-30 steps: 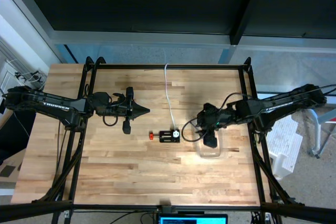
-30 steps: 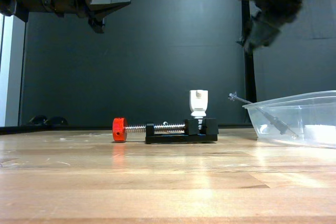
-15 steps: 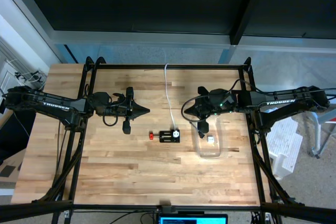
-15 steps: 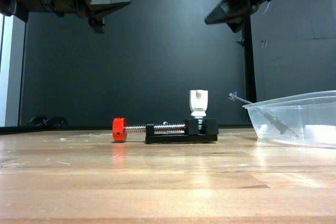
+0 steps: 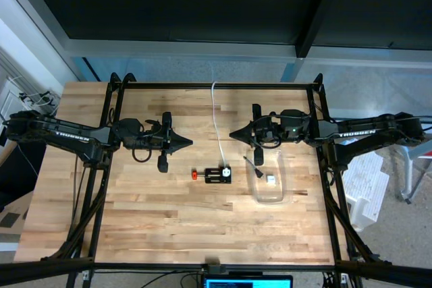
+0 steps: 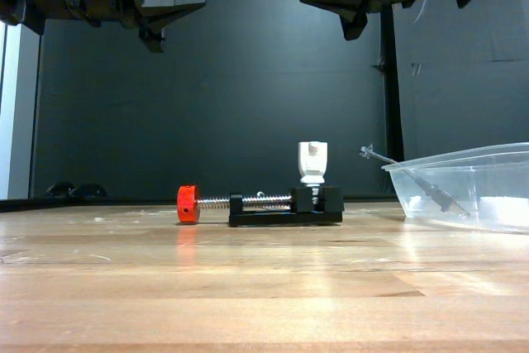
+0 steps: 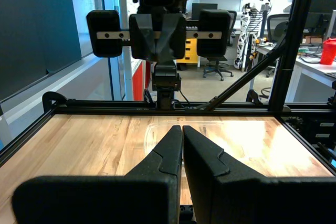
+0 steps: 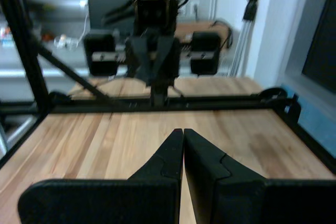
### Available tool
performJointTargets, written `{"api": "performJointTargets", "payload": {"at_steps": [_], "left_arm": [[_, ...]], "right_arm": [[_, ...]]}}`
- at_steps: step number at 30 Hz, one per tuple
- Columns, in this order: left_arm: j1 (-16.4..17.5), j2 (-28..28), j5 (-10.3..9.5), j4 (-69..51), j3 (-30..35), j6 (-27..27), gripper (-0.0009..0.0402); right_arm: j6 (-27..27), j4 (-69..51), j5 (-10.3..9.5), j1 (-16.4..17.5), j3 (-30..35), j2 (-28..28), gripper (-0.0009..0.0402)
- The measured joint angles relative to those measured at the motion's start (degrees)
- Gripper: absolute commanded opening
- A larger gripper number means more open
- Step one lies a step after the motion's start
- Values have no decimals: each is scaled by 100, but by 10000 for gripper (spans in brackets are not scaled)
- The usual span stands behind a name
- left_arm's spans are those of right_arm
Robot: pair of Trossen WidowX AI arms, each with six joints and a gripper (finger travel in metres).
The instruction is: Remove the power plug from the receptacle and place in the container
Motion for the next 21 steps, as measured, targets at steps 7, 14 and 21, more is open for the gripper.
{"api": "performJointTargets", "payload": {"at_steps": [7, 14, 21], "left_arm": [[0, 0, 0, 2, 0, 0, 0], [0, 0, 0, 2, -2, 0, 0], [0, 0, 0, 4, -2, -2, 0]], "right_arm": [[140, 909, -125, -7, -479, -50, 0], [164, 1231, -227, -4, -868, -278, 0], [155, 1309, -356, -4, -1141, -437, 0]]}}
